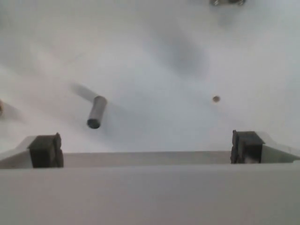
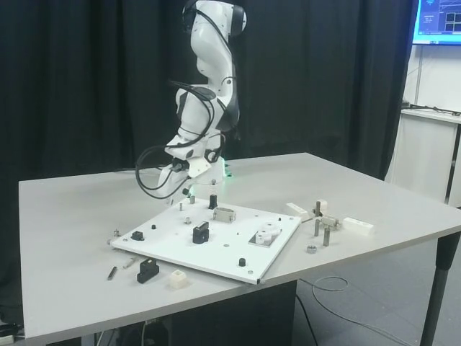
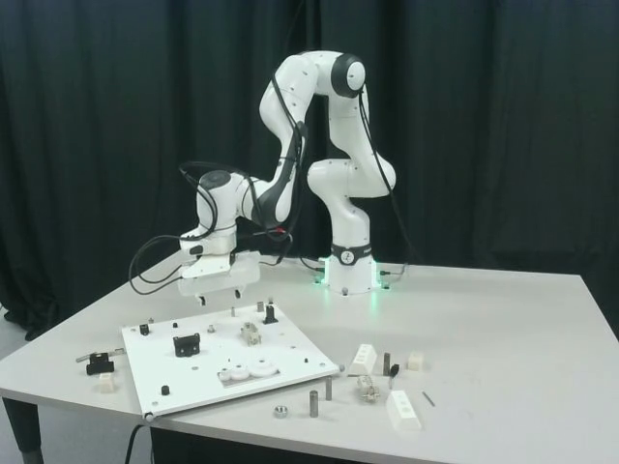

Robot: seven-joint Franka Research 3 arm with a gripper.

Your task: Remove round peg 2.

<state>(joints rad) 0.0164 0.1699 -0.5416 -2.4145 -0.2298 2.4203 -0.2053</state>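
A short grey round peg (image 1: 96, 112) stands in the white board (image 1: 178, 61), leaning a little in the wrist view. My gripper (image 1: 146, 148) hovers above the board, open, with nothing between its black pads (image 1: 45, 150). The peg lies ahead of the fingers, nearer one pad than the other, and nothing touches it. In the second room view the gripper (image 3: 219, 296) hangs over the far left part of the board (image 3: 290, 372), just above a small peg (image 3: 233, 311). From the first room view the gripper (image 2: 184, 193) sits over the board's far edge.
On the board are a black block (image 2: 200, 232), a black post (image 2: 213, 201), white gears (image 2: 265, 233) and a small hole (image 1: 215, 99). Loose white blocks (image 2: 358, 225) and grey pegs (image 2: 316, 213) lie right of it. A black piece (image 2: 148, 270) and a white cube (image 2: 176, 278) lie at the front left.
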